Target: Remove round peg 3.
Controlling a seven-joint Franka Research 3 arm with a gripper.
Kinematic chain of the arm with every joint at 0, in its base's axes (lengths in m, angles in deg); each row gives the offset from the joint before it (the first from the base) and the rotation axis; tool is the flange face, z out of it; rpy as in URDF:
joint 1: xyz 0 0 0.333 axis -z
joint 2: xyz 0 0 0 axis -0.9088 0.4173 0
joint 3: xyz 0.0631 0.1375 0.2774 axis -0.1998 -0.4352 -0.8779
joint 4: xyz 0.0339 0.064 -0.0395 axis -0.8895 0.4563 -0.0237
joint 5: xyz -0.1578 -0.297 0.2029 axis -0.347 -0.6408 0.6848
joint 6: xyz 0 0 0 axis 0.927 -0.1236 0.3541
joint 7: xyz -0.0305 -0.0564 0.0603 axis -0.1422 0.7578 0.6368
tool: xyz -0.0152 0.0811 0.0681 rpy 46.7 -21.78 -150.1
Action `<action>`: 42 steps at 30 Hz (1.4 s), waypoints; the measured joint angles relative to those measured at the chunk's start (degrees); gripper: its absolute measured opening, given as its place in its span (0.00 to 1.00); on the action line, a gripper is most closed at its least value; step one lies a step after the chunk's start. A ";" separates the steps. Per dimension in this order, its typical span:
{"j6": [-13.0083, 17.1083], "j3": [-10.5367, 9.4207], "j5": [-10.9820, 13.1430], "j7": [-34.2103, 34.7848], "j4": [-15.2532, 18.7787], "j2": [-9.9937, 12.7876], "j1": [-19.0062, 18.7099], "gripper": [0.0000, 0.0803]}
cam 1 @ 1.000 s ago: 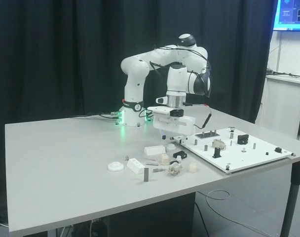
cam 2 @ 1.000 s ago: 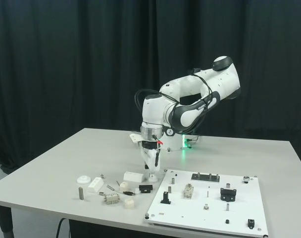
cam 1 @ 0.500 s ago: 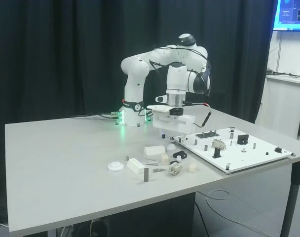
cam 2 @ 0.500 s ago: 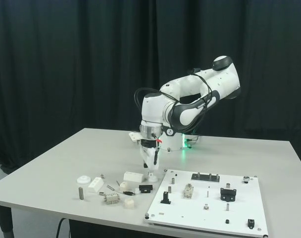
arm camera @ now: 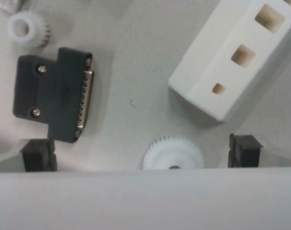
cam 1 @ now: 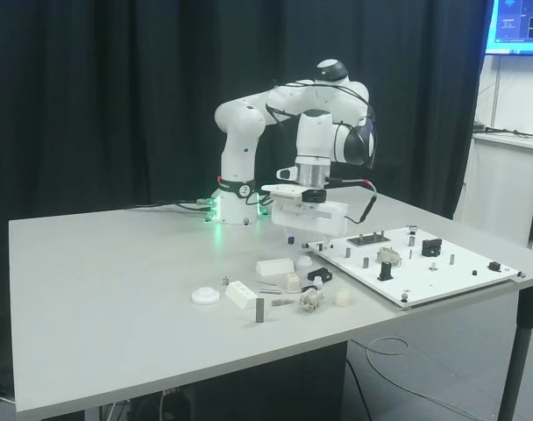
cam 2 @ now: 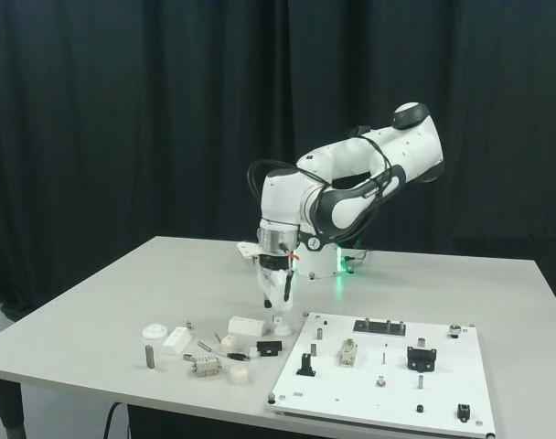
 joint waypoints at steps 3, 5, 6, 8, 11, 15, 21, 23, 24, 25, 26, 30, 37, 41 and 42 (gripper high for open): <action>0.00 0.12 -0.02 -0.22 -0.33 0.00 0.00 1.00; -0.05 0.23 -0.06 -0.37 -0.57 0.00 -0.02 1.00; -0.09 0.29 -0.07 -0.44 -0.67 0.00 -0.04 1.00; -0.18 0.41 -0.11 -0.68 -0.86 0.00 -0.09 1.00; -0.29 0.57 -0.13 -1.25 -1.12 0.00 -0.19 1.00; -0.42 0.71 -0.22 -1.67 -1.49 -0.01 -0.28 1.00; -1.04 1.13 -0.81 -2.53 -2.14 -0.02 -0.57 1.00; -1.48 1.44 -1.13 -3.05 -2.38 -0.02 -0.74 1.00; -1.65 1.61 -1.32 -3.45 -2.51 -0.03 -0.86 1.00; -1.77 1.76 -1.46 -3.93 -2.64 -0.03 -0.98 1.00; -1.89 1.91 -1.57 -4.49 -2.76 -0.03 -1.11 1.00; -2.54 2.41 -1.95 -8.94 -3.37 -0.05 -1.70 1.00; -3.80 3.00 -2.15 -14.71 -4.13 -0.05 -2.73 1.00; -4.37 3.10 -2.71 -19.43 -4.63 -0.05 -3.15 1.00; -4.56 3.11 -2.78 -20.89 -4.75 -0.05 -3.22 1.00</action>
